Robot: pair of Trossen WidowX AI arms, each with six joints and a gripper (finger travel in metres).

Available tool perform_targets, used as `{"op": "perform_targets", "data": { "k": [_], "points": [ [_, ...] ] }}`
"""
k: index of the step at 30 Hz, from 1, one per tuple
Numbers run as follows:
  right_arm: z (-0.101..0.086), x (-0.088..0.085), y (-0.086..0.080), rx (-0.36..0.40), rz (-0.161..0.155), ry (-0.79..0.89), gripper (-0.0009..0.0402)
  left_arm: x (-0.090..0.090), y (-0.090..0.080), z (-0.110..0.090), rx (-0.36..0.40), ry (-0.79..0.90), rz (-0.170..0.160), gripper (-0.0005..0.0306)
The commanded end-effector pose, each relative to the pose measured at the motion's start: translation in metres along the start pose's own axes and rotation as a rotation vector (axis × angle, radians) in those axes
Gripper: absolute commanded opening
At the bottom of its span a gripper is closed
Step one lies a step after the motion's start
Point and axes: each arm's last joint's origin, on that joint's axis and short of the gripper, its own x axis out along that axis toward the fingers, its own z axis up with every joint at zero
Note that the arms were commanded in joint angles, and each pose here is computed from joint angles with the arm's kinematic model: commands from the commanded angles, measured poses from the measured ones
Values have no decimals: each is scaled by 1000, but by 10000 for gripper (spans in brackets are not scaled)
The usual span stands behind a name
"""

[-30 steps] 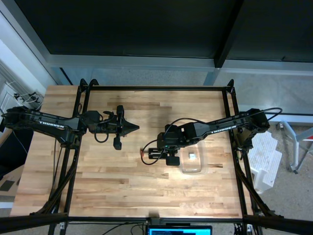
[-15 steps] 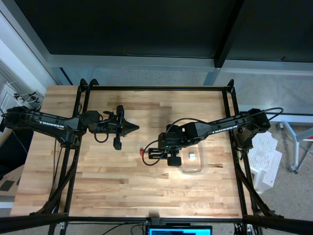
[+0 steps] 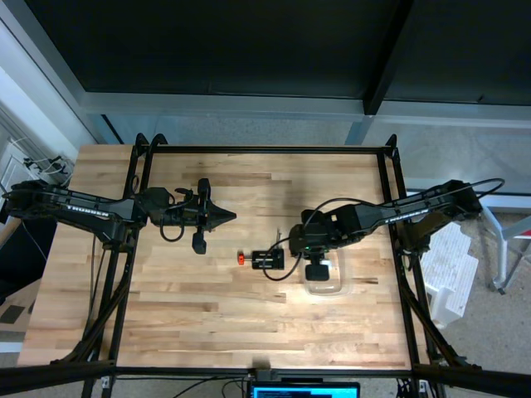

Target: Remove the USB-C connector from taskboard and place in the container

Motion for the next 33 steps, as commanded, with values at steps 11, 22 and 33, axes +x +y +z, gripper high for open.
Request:
{"op": "perform_targets", "data": {
  "k": [11, 22, 33],
  "points": [
    [-48, 6, -6, -13, -15, 81, 0, 0, 0, 0, 0, 0, 0, 0],
    [-68, 15, -10, 0, -81, 123, 14, 0, 0, 0, 0, 0, 0, 0],
    [-70, 17, -9, 0, -80, 126, 83, 0, 0, 0, 0, 0, 0, 0]
  ]
}}
